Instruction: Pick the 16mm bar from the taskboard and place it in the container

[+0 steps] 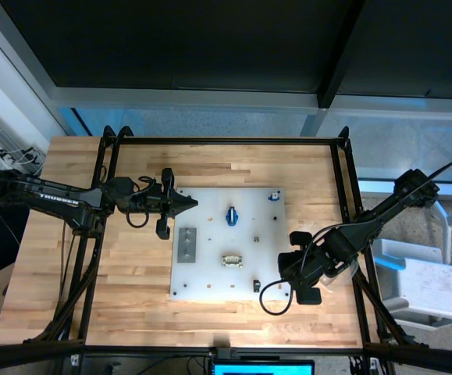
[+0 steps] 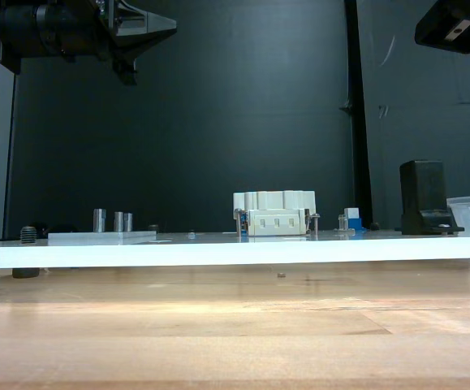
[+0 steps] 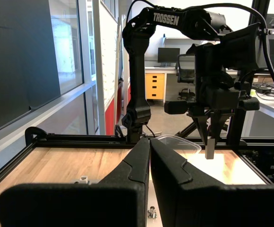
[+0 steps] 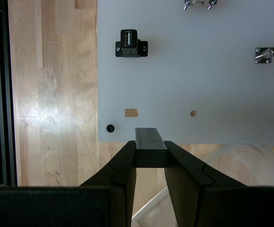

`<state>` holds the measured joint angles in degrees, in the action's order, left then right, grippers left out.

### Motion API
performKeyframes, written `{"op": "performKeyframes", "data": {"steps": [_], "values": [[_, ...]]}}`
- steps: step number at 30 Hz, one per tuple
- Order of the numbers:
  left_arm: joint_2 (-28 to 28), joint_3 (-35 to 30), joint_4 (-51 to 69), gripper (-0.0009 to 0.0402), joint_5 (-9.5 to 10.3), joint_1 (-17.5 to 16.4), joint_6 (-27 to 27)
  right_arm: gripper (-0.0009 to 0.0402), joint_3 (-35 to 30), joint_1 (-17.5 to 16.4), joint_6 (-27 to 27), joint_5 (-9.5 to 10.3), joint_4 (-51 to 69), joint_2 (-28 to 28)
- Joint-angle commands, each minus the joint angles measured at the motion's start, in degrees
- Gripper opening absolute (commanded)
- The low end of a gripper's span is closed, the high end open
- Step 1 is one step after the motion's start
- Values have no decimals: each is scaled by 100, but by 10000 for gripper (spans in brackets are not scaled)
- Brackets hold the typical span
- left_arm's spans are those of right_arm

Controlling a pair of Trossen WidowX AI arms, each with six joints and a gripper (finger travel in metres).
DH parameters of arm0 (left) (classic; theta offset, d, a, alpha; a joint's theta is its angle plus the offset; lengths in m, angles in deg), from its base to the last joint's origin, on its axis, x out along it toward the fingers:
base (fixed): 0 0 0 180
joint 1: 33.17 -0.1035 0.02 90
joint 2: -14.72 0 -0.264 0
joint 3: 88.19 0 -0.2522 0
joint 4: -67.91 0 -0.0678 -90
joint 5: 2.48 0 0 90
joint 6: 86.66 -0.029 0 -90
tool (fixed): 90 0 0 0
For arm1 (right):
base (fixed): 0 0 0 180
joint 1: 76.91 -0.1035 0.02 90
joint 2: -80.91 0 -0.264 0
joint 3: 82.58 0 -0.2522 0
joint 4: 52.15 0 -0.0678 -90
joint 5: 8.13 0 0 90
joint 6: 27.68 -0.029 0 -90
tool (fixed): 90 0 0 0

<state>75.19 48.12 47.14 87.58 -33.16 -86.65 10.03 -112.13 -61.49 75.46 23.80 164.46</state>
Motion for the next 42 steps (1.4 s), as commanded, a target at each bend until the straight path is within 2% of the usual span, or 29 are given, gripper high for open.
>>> {"op": "performKeyframes", "data": {"steps": [1, 5, 20, 34, 42], "values": [[2, -2, -2, 0, -2, -2, 0, 16, 2, 0, -7, -7, 22, 0], [2, -2, -2, 0, -2, -2, 0, 16, 111, 22, -76, -7, 31, -83], [2, -2, -2, 0, -2, -2, 0, 16, 1244, 164, -625, -4, 31, -1047], [2, -2, -2, 0, -2, -2, 0, 16, 2149, 264, -839, 0, 26, -1838], [2, -2, -2, 0, -2, -2, 0, 16, 2378, 376, -837, 0, 142, -2114]]}}
